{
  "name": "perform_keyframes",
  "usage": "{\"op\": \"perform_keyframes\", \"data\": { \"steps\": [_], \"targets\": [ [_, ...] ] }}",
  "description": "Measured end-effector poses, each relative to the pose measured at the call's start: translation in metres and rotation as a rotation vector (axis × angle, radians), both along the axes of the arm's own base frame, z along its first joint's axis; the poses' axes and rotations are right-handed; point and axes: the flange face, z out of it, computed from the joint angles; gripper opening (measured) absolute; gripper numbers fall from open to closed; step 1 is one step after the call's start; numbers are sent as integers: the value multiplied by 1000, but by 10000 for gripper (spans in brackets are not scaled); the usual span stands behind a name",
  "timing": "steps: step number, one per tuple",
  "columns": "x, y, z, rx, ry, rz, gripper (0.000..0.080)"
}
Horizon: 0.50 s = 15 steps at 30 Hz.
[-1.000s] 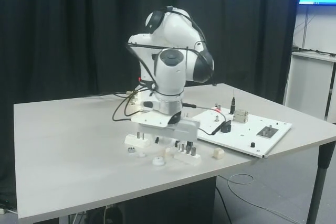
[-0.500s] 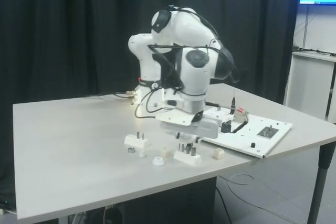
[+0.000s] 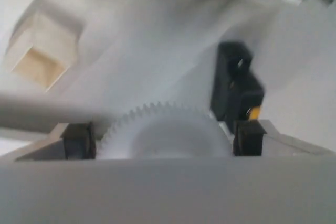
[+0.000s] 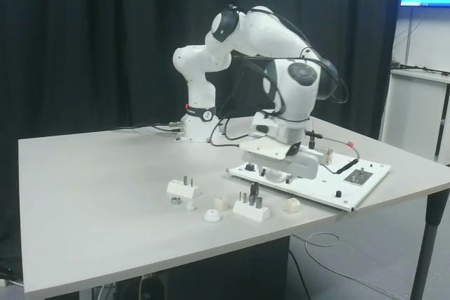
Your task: Insert large gear.
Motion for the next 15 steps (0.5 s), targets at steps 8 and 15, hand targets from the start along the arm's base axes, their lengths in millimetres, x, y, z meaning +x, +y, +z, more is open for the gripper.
{"op": "perform_keyframes", "data": {
  "steps": [8, 15],
  "targets": [
    [0, 42, 8, -28, 15, -4, 577],
    [-1, 78, 13, -46, 10, 5, 577]
  ]
}}
